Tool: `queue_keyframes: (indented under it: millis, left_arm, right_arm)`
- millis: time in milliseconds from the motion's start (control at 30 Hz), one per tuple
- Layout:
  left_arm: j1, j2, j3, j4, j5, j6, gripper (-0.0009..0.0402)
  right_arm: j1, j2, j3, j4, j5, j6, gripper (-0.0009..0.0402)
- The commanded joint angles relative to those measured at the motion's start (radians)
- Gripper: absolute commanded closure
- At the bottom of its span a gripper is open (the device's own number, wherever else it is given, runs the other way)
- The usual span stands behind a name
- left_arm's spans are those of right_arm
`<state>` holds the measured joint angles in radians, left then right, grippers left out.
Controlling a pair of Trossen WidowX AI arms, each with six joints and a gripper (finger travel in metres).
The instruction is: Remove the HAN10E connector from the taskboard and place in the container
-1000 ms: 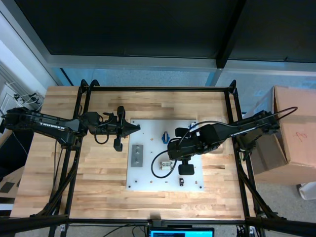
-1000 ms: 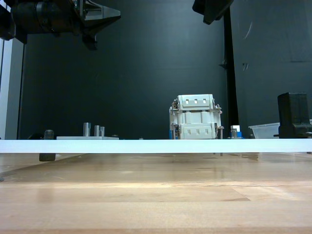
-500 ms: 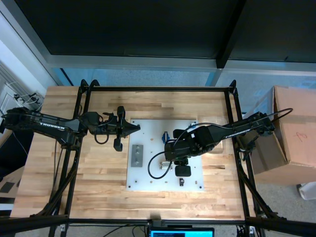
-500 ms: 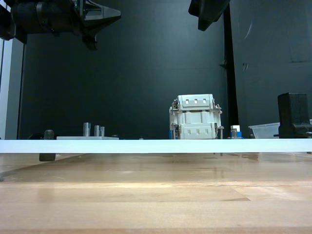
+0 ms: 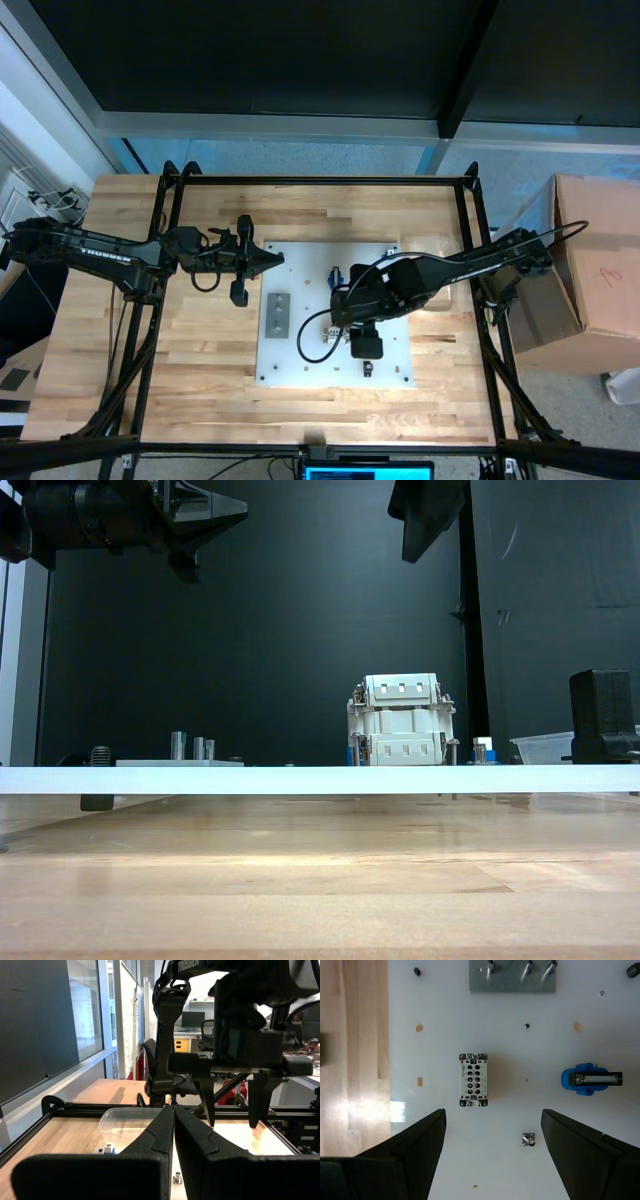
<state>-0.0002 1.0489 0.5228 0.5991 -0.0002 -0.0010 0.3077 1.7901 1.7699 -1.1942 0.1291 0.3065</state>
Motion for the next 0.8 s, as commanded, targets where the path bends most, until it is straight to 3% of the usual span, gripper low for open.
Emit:
queue_keyframes:
  millis: [33, 300, 567, 800]
  left_arm:
    - [0.0, 0.0, 0.0, 0.0, 0.0, 0.0, 0.0393]
    - [0.0, 0.0, 0.0, 0.0, 0.0, 0.0, 0.0393]
    - [0.0, 0.0, 0.0, 0.0, 0.0, 0.0, 0.0393]
    - [0.0, 0.0, 0.0, 0.0, 0.0, 0.0, 0.0393]
  right_arm:
    - [0.001, 0.032, 0.0, 0.001, -0.001, 0.0, 0.0116]
    - [0.0, 0.112, 0.0, 0.01, -0.003, 0.0, 0.0116]
    - [0.0, 0.166, 0.0, 0.056, -0.051, -0.001, 0.0116]
    - [-0.002, 0.195, 0.0, 0.07, -0.055, 0.0, 0.0116]
